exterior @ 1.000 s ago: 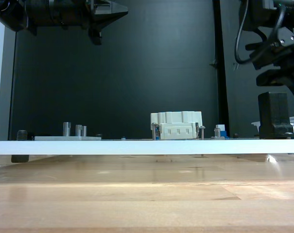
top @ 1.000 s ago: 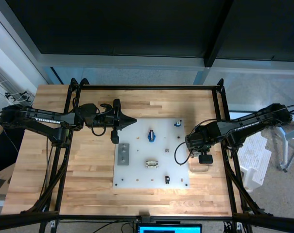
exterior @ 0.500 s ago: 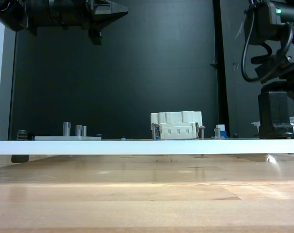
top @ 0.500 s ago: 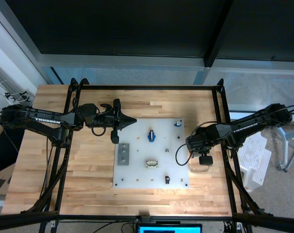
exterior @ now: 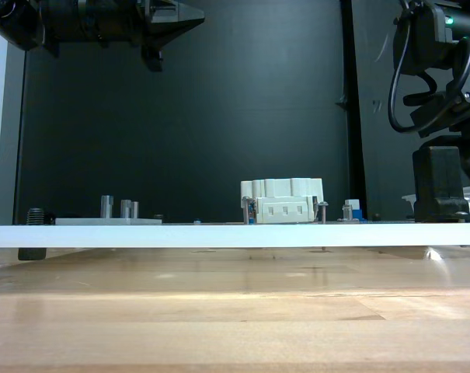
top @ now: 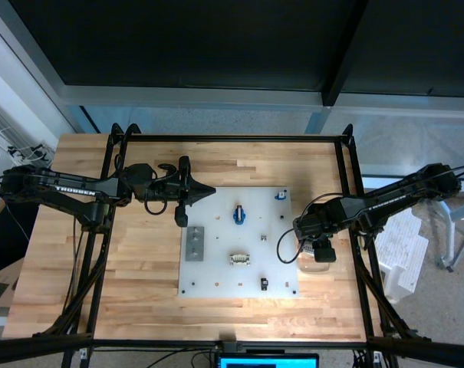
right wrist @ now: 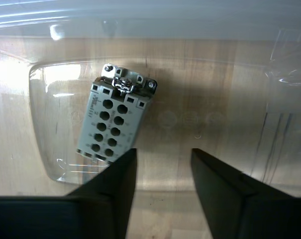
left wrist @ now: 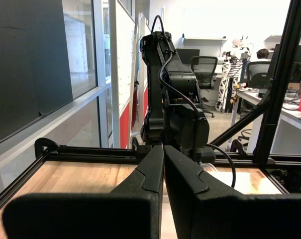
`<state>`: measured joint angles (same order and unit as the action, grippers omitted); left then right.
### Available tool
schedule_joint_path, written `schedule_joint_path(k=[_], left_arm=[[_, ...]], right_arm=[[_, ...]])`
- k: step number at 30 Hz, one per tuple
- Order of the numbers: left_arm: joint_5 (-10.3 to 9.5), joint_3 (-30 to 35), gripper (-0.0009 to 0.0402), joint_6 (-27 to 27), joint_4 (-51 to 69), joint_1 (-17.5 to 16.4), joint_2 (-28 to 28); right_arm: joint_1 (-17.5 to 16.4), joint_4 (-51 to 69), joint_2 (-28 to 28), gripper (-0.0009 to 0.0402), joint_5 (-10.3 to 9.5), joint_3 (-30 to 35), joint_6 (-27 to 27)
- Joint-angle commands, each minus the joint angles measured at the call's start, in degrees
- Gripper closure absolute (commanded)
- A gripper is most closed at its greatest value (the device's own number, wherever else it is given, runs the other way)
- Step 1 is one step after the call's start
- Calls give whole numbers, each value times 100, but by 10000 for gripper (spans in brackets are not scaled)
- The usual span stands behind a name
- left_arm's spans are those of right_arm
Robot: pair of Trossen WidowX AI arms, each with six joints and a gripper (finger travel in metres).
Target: Pick the HAN10E connector and install on the hub
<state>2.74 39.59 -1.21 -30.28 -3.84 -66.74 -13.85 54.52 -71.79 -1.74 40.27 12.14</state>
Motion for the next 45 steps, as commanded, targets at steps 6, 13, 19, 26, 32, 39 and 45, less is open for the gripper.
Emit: schedule_joint_path(k=[6,13,19,26,32,39,45], left_arm=[[2,0,393,0,-2,-2,0],[2,0,393,0,-2,-2,0],[2,0,393,0,-2,-2,0],[2,0,393,0,-2,0,0],[2,0,393,0,-2,0,0],[2,0,393,0,-2,-2,0],[2,0,393,0,-2,-2,0]], right_arm=[[-17,-28,0,139,-146,15,247],[-39,-28,0,137,-138,15,389],[-48,-24,0,137,-133,15,391],[-57,-20,0,137,-131,15,391],[-68,-20,0,145,-131,15,391],[-76,-15,0,149,-133,15,411],[-83,59,0,149,-131,42,404]])
